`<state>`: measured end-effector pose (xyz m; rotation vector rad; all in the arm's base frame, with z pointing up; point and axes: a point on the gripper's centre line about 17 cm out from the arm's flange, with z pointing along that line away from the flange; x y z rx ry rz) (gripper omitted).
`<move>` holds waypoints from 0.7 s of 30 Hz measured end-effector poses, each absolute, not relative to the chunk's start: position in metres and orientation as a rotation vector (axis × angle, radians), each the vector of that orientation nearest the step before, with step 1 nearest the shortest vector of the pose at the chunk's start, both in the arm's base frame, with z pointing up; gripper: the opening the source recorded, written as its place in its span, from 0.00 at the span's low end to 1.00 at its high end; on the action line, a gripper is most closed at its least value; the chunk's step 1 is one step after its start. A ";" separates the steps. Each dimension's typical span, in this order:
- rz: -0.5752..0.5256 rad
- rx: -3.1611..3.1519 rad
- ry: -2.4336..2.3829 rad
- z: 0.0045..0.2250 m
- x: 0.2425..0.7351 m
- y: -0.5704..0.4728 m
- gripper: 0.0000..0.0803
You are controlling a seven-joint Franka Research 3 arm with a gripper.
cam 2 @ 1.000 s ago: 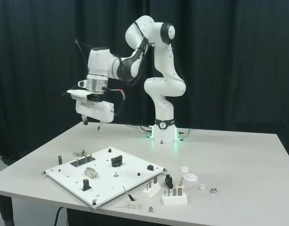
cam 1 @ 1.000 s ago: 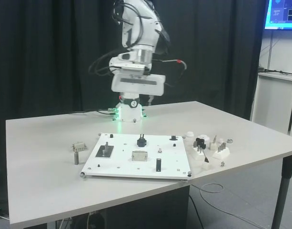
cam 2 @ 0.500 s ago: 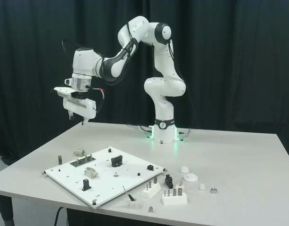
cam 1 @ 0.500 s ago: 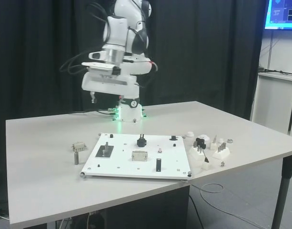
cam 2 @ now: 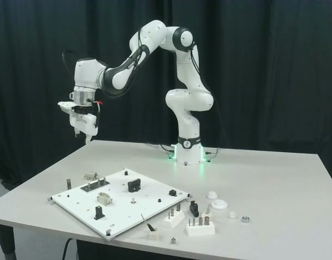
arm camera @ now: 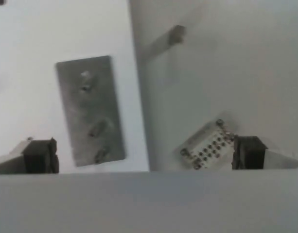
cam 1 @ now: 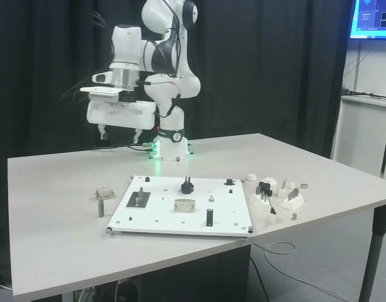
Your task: Pick waterproof.
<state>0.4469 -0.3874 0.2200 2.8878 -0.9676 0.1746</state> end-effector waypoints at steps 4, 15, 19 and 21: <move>0.158 2.864 -1.009 0.212 0.434 -0.403 1.00; 0.144 2.798 -1.240 0.190 0.403 -0.433 1.00; 0.139 2.774 -1.318 0.185 0.396 -0.439 1.00; 0.139 2.761 -1.370 0.182 0.394 -0.439 1.00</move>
